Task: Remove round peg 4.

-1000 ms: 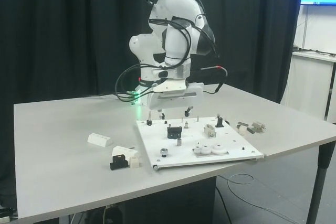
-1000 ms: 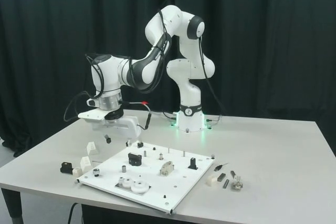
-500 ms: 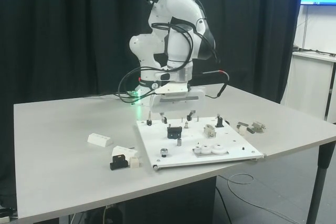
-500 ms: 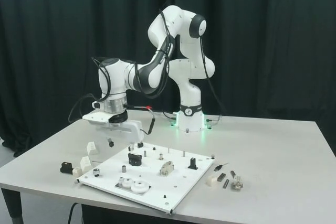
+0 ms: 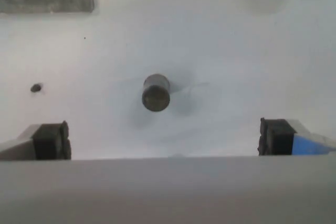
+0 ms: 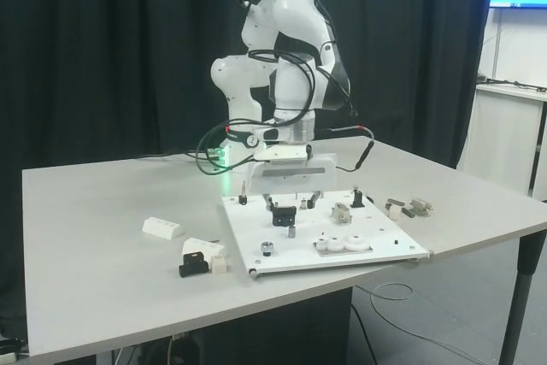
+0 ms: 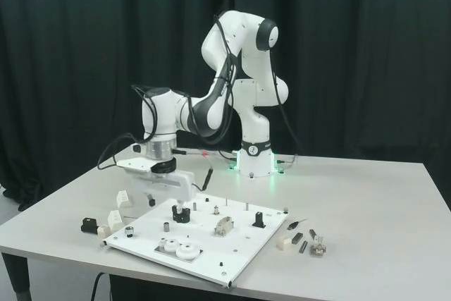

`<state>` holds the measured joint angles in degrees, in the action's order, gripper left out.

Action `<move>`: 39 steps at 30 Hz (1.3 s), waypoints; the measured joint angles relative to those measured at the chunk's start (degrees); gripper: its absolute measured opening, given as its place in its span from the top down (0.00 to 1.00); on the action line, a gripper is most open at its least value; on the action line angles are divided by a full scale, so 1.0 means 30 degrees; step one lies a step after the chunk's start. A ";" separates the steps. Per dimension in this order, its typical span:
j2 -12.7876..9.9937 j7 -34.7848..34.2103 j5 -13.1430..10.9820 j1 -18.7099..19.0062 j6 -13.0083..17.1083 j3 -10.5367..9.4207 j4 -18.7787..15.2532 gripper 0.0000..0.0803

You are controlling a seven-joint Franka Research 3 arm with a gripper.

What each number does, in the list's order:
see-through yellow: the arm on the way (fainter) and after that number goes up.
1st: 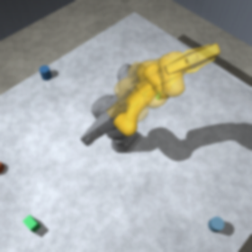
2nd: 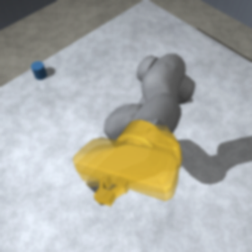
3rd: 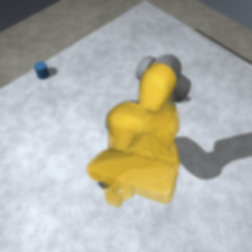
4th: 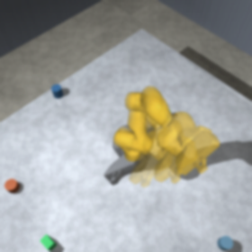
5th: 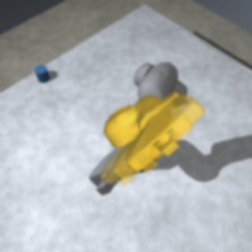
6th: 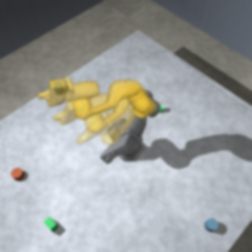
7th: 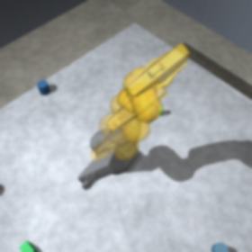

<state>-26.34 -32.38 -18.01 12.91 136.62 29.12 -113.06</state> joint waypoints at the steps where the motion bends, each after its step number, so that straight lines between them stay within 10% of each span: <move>1: 0.0000 0.0000 -0.0035 0.0000 0.0220 -0.0046 -0.0108 0.00; 39: -0.1351 0.0152 -0.1377 -0.0045 0.4942 -0.0957 -0.1807 0.00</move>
<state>-30.39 -31.92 -22.14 12.78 151.45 26.25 -118.49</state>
